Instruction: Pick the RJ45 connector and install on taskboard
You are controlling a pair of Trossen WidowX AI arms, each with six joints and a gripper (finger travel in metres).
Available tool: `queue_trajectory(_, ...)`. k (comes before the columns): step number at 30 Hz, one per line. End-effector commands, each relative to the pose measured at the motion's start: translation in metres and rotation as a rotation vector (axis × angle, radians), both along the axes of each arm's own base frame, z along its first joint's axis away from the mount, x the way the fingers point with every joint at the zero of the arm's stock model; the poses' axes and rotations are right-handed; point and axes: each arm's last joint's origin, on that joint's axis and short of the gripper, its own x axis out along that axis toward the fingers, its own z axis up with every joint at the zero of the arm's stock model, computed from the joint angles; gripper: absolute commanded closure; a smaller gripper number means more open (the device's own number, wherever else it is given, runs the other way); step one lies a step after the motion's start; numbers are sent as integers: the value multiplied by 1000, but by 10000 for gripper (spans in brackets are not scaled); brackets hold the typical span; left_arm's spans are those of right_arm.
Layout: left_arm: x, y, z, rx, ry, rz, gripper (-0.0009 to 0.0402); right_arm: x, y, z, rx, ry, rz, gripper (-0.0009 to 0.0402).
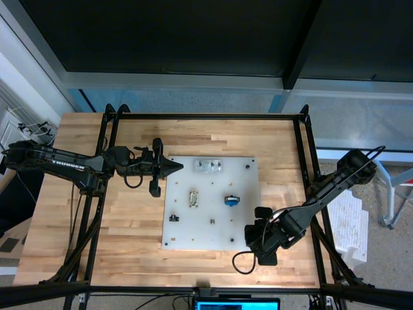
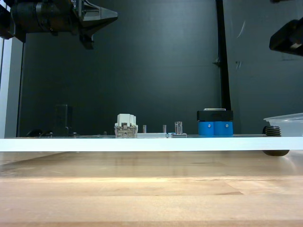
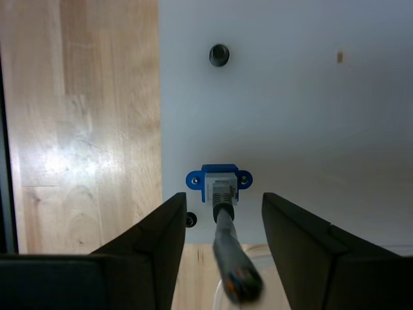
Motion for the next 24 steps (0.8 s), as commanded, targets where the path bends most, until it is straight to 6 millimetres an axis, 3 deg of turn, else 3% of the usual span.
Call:
queue_trajectory(1,0,0,0,0,0,0,393,-2,-2,8,15,-23,1,205)
queue_trajectory(8,0,0,0,0,0,0,393,-9,-7,25,47,-61,0,199)
queue_trajectory(19,0,0,0,0,0,0,393,-12,-9,29,68,-59,6,199)
queue_trajectory(24,0,0,0,0,1,0,393,-15,-15,41,90,-104,-3,199)
